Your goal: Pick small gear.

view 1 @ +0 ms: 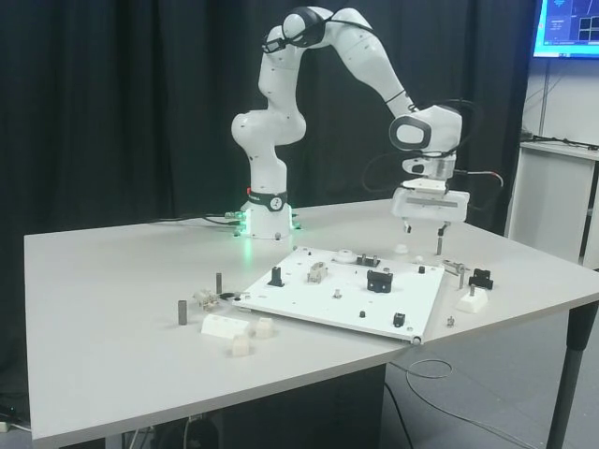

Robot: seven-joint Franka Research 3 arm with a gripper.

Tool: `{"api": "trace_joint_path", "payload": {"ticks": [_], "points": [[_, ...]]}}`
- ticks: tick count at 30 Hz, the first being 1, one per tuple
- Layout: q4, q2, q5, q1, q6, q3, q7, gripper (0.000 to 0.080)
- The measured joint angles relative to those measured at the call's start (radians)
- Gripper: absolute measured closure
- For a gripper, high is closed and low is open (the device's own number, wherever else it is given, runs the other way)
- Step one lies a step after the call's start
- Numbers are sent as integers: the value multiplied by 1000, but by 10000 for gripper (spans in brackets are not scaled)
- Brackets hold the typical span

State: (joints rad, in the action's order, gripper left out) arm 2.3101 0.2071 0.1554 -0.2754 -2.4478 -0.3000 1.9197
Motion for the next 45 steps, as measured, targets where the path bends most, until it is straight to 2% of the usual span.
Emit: {"api": "trace_joint_path", "payload": {"ticks": [9,15,21,30,45], "points": [[67,6,11,10,-122,2,-57,3],[97,27,13,14,-215,9,-131,3],[100,59,25,18,-268,17,-169,3],[100,99,29,21,-312,25,-162,3],[93,133,29,16,-315,23,-115,3]]}}
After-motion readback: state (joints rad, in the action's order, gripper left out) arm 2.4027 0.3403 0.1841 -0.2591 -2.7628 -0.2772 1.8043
